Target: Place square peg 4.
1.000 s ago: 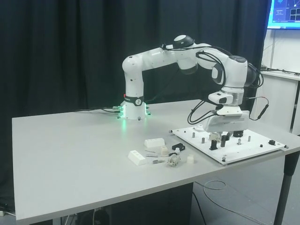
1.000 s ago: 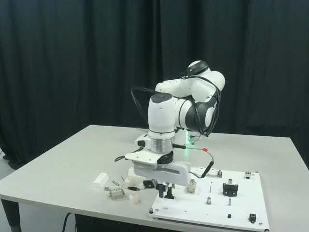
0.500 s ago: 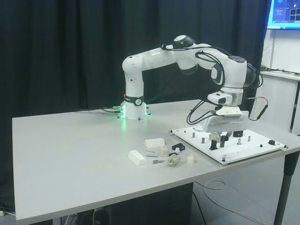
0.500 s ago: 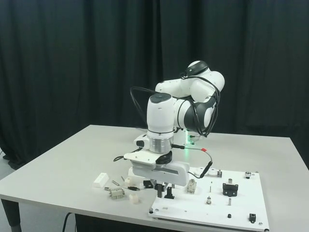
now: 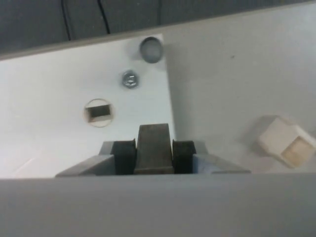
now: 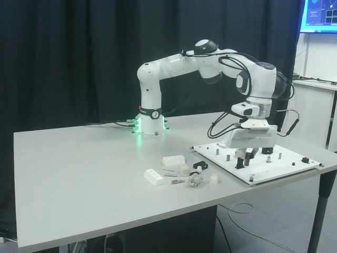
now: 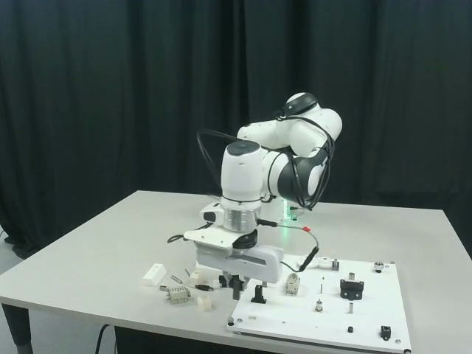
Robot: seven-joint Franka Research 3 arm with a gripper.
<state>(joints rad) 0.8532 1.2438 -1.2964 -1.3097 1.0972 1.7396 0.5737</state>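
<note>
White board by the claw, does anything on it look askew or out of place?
Nothing stands out. The white board lies flat, its square socket empty, and the claw is shut on a square peg held upright nearby.

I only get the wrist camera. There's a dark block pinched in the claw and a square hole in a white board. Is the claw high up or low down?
Observer: Low. The claw holds the square peg a little above the edge of the white board.
Operator: What's the white lump beside the board?
Observer: It is one of several small white parts lying loose on the grey table.
Operator: Is there other stuff on the board?
Observer: Yes, a black fixture stands farther along it.
</note>
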